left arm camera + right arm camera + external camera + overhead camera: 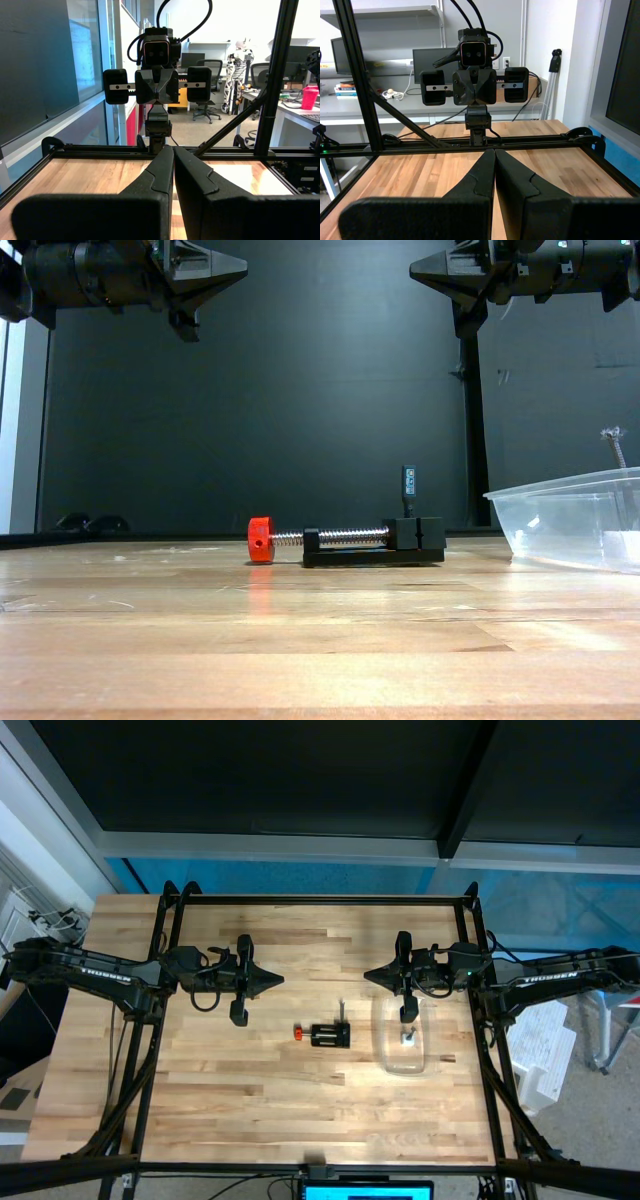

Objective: Pick the usb-c connector and install on the hub

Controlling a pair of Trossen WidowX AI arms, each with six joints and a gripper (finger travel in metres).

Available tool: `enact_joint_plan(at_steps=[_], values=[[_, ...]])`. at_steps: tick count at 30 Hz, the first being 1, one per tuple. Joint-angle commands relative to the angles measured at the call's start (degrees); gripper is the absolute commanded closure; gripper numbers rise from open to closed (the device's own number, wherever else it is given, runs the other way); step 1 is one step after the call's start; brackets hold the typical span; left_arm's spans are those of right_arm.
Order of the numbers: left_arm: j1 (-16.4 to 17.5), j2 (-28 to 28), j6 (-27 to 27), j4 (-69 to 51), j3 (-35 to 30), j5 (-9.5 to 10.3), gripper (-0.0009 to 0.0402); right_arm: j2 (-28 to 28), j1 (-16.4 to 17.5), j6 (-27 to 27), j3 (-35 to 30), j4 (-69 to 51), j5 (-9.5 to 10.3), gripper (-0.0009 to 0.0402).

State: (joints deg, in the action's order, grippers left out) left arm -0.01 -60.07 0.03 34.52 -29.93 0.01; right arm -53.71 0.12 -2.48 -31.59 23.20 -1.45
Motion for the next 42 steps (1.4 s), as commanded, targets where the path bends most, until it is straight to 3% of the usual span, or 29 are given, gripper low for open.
enact_joint_plan(at_steps=[1, 24, 32, 42], values=[[0.0, 0.0, 0.0, 0.0, 0.0, 0.0, 0.0393, 0.0, 0.0, 0.0, 0.0, 0.0, 0.0, 0.0393], [0.0, 0.0, 0.0, 0.0, 0.0, 0.0, 0.0393, -0.2, 0.0, -0.1, 0.0, -1.2, 0.0, 0.0393], [0.0, 0.0, 0.0, 0.0, 0.0, 0.0, 0.0393, -0.2, 0.2, -0.1, -3.4, -17.6, 0.04, 0.0393], [0.0, 0.0, 0.0, 0.0, 0.0, 0.0, 0.0393, -0.2, 0.6, -1.9, -13.2, -44.3, 0.09, 0.0393]])
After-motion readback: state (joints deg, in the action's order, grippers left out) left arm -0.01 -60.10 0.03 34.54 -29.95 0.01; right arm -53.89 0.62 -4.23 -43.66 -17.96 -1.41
